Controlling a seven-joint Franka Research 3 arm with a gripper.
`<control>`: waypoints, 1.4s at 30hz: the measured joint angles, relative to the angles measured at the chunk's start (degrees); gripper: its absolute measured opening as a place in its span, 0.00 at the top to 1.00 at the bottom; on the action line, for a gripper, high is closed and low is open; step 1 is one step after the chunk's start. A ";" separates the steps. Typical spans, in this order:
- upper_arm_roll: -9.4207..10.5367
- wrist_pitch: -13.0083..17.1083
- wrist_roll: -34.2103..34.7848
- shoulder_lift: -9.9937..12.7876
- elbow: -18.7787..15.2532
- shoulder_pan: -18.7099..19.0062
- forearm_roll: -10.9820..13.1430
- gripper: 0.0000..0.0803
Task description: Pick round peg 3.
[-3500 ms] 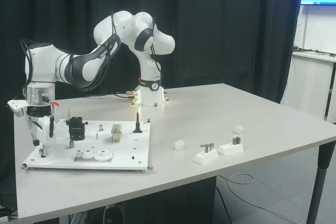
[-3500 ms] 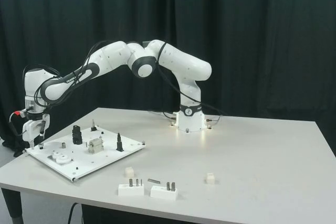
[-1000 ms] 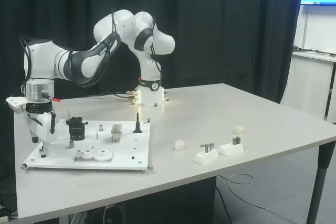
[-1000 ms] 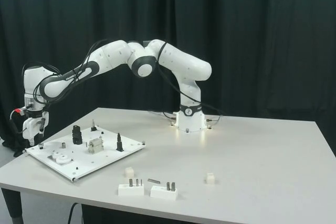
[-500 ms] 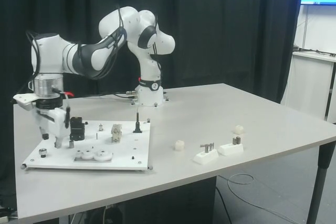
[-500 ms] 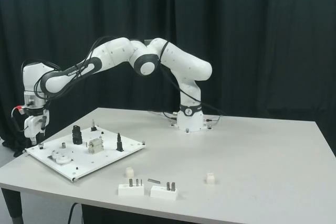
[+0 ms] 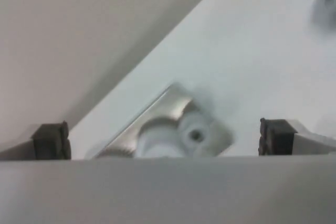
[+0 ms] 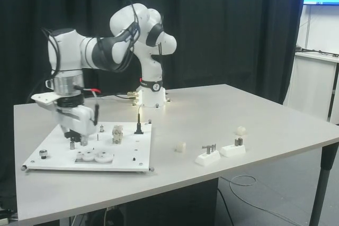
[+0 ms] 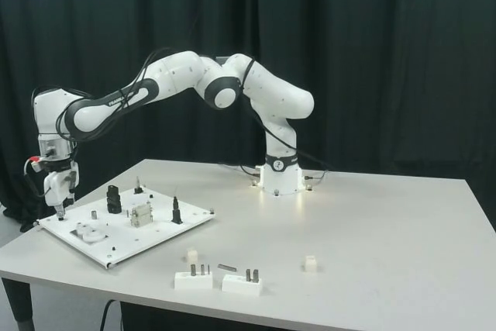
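**Change since the earlier frames.** The arm has been swung from the left edge of the white board (image 8: 127,158) inward over its left half. The gripper (image 8: 78,140) has been lifted clear of the board's surface.

**Left edge of the board.** A short grey peg (image 8: 43,154) is left standing alone, well apart from the gripper.

**Gripper.** It is held pointing down, just above the board. In the wrist view the gripper (image 7: 163,138) is shown spread wide, with nothing held between the black fingertips (image 7: 51,141).

**Under the gripper.** A second short peg (image 8: 71,144) stands just beside the fingertips. Which of the board's pegs is round peg 3 cannot be told. This second peg is judged the likelier one, since the gripper is placed nearest it.

**Front of the board.** White gears (image 8: 95,156) lie in a metal recess. One gear (image 7: 194,136) is seen between the fingertips in the wrist view.

**Middle of the board.** A grey fixture (image 8: 117,133) and a black post (image 8: 138,124) are left untouched.

**Grey table (image 8: 254,115), to the right.** A white cube (image 8: 180,146) and two white holders (image 8: 207,156) lie well apart from the board.

**Step in hand (judged).** The approach is under way and nothing has been grasped yet.

**Next move (judged).** The open fingers must be centred on the chosen peg and lowered straight down. They are then to be closed on its shank, and the peg drawn up vertically.
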 joint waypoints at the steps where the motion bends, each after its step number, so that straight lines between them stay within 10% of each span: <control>1: -0.04 -0.31 0.34 -0.04 0.00 0.42 0.18 0.00; 42: -4.96 -11.79 22.97 -1.43 -2.08 23.77 1.29 0.00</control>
